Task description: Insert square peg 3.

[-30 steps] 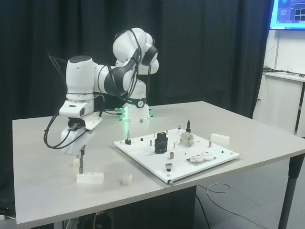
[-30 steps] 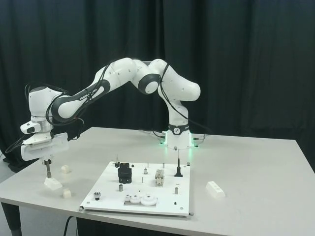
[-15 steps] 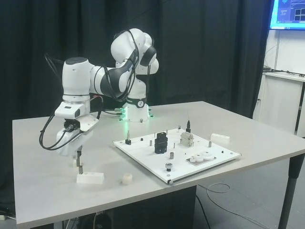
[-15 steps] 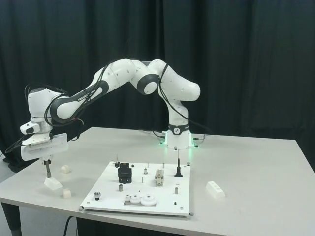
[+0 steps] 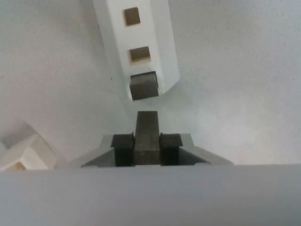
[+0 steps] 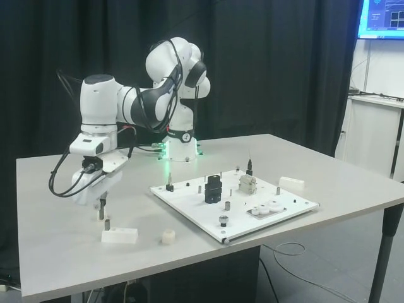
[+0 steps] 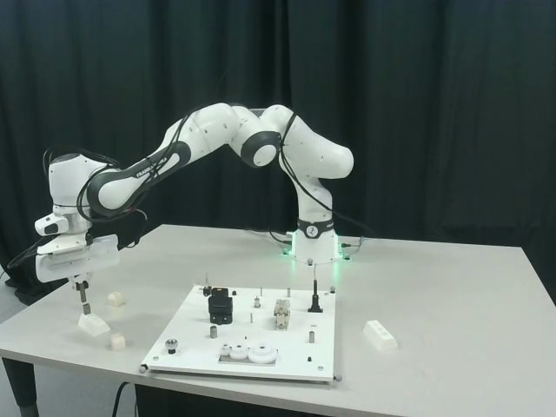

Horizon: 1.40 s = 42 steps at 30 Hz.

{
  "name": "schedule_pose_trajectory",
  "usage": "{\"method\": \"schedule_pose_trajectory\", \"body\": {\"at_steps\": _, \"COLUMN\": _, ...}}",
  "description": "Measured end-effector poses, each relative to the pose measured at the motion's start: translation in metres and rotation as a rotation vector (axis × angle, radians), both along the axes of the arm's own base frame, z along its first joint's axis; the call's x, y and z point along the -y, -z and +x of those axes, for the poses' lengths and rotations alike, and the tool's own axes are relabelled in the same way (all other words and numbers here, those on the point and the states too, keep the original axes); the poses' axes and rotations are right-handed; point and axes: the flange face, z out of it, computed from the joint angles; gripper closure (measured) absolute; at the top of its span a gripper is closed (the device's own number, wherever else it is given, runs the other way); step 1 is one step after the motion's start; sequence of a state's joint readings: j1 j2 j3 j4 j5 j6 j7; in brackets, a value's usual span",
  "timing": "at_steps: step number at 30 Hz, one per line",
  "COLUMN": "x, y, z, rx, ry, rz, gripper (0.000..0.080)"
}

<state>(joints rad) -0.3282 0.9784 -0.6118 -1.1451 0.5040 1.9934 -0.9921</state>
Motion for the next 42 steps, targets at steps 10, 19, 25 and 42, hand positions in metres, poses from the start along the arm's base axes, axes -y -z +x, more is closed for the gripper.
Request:
{"method": "schedule_pose_trajectory", "body": {"at_steps": 10, "x": 0.001, "y": -0.003, "z": 0.000, "rx": 0.012, "ry": 0.011, "rz": 0.008, "gripper": 0.0689}}
{"method": "schedule_pose_trajectory", "body": {"at_steps": 19, "x": 0.003, "y": -0.004, "z": -0.001, "rx": 0.020, "ry": 0.029, "rz": 0.014, "gripper": 0.0689}}
{"method": "schedule_pose_trajectory", "body": {"at_steps": 25, "x": 0.004, "y": -0.005, "z": -0.002, "rx": 0.022, "ry": 0.055, "rz": 0.016, "gripper": 0.0689}}
{"method": "schedule_pose_trajectory", "body": {"at_steps": 42, "x": -0.018, "y": -0.014, "z": 0.012, "rx": 0.044, "ry": 0.180, "rz": 0.117, "gripper": 0.0689}}
